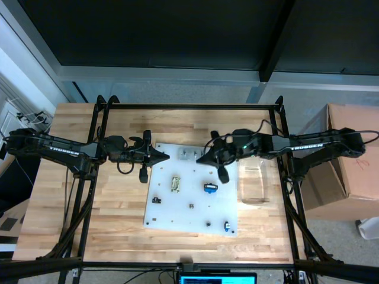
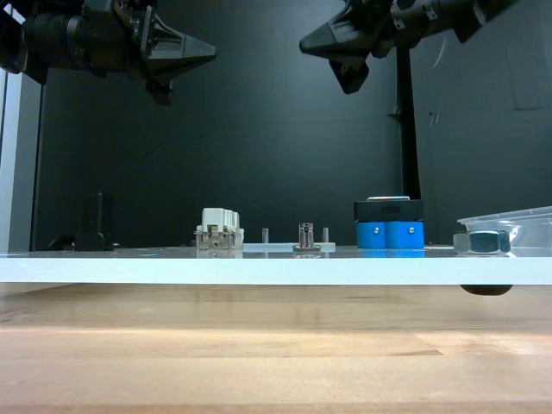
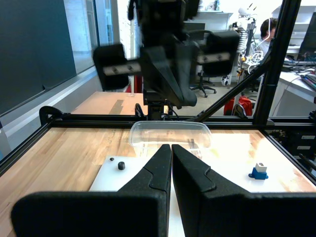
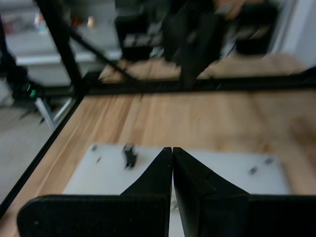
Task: Pick the M12 nut and place it on its threads and fasten
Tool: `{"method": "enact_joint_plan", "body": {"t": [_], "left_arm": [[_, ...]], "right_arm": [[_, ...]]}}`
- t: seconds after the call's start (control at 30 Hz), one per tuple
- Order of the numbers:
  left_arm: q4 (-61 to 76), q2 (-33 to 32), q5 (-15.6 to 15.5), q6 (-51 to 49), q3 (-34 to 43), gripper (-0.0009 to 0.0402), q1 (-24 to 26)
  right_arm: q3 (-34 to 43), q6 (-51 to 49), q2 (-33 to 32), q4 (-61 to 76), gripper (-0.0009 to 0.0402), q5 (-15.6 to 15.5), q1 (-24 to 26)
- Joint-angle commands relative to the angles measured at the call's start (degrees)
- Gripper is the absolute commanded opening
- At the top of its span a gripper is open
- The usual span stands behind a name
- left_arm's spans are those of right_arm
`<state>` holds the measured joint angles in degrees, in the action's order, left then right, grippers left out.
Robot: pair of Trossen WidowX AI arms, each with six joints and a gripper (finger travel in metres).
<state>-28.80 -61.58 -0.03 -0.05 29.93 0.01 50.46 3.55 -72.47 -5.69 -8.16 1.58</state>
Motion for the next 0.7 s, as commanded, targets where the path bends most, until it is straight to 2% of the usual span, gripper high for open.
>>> {"method": "enact_joint_plan", "body": {"t": [0.03,0.2,0.3,0.47,0.6,0.7], "left_arm": [[0.0,0.0,0.0,0.0,0.0,0.0000,0.0],[0.0,0.0,0.0,0.0,0.0,0.0000,0.0],[0.0,0.0,0.0,0.0,0.0,0.0000,0.0],[0.0,0.0,0.0,0.0,0.0,0.0000,0.0],[0.0,0.0,0.0,0.0,0.0,0.0000,0.0],[0.0,0.0,0.0,0.0,0.0,0.0000,0.0]], "right_arm": [[-4.2,0.0,2.6,-7.6,0.0000,-2.2,1.9],[-10.4,0.6,5.6,-18.0,0.0000,-1.7,2.8],[-13.2,0.3,6.7,-20.8,0.0000,1.6,2.7],[-18.3,-0.5,8.7,-26.4,0.0000,2.8,2.6],[-21.5,-0.9,10.2,-29.2,0.0000,5.2,2.5],[-22.7,-0.9,10.5,-29.6,0.0000,5.2,2.4]]}}
